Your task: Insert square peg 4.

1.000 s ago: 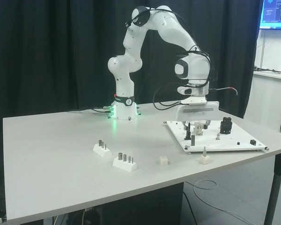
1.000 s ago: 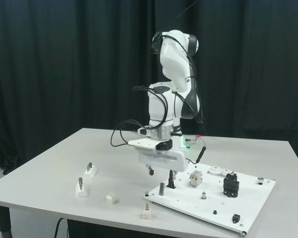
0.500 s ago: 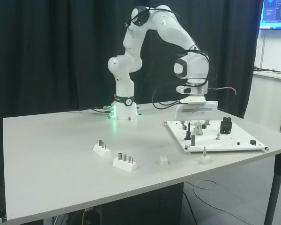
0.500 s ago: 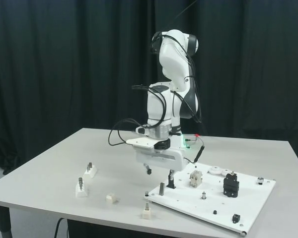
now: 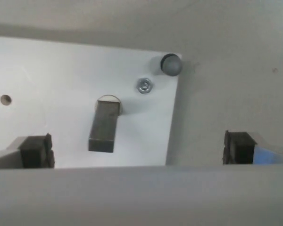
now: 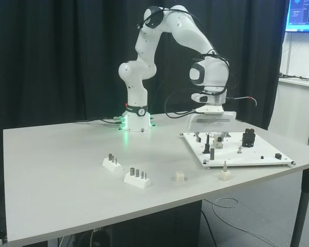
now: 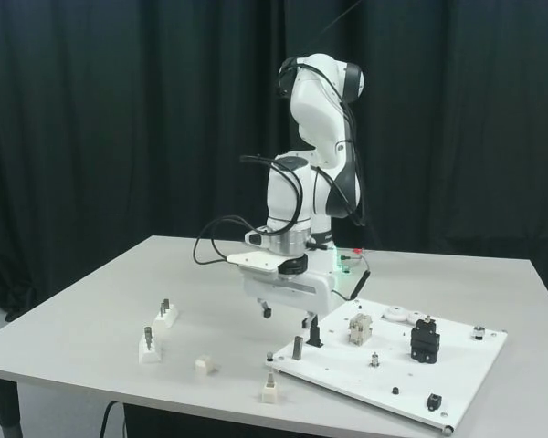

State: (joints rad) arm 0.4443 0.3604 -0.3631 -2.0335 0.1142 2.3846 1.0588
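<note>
Grey table (image 6: pixel 62 154) with white board (image 6: pixel 257 157), peg stands (image 6: pixel 137 179).

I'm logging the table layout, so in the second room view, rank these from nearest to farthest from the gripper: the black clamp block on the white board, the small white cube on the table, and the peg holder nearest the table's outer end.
1. Small white cube, on the bare table just beyond the board's corner from the gripper.
2. Black clamp block, across the white board.
3. Peg holder, out toward the table's end, just beyond the clamp's range.

The black square peg (image 5: pixel 104 126) stands upright in the white board (image 5: pixel 61 70).
</note>
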